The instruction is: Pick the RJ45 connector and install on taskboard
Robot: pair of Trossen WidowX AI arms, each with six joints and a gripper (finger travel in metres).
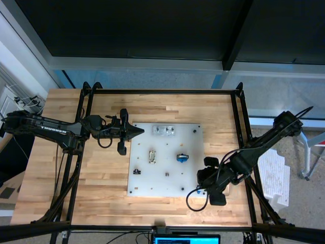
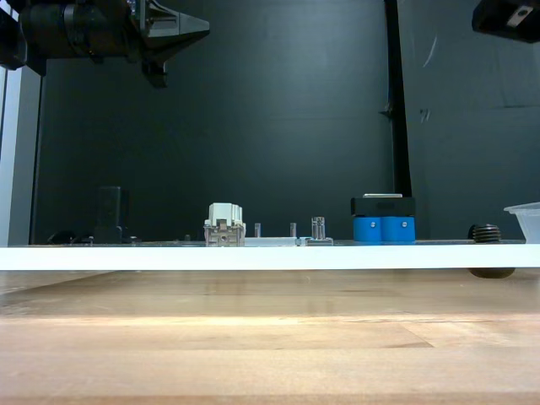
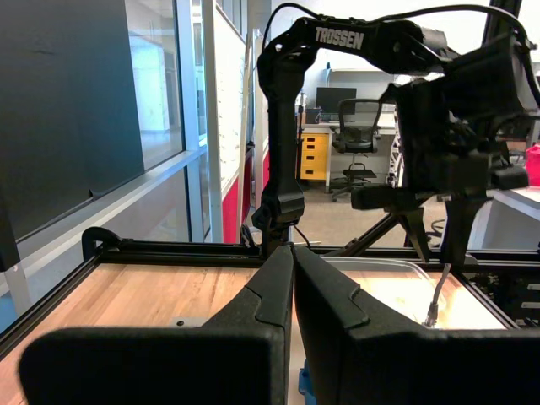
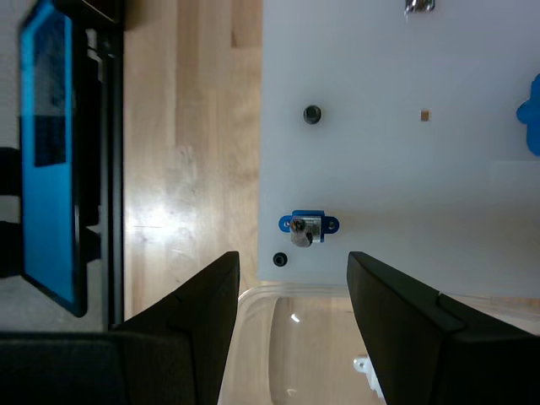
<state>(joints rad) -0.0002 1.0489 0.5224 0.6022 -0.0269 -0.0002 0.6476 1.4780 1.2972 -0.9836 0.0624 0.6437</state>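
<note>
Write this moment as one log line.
left gripper shut, at board left edge; right gripper open, near jack; grey piece on jack

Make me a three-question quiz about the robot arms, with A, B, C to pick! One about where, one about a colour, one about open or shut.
1. Where is the right gripper?
A. Above the white board, at its near right corner.
B. By the board's far left edge.
C. Over the floor.

2. What colour is the small jack near it?
A. Red.
B. Blue.
C. Yellow.

3. How do the fingers of the left gripper stand?
A. Spread wide.
B. Pressed together, holding nothing.
C. Clamped on a cable.

Answers:
1 A: the high view shows it there, and it is the left gripper that hangs by the far left edge.
2 B: the right wrist view shows it blue.
3 B: the left wrist view shows them touching.
</note>
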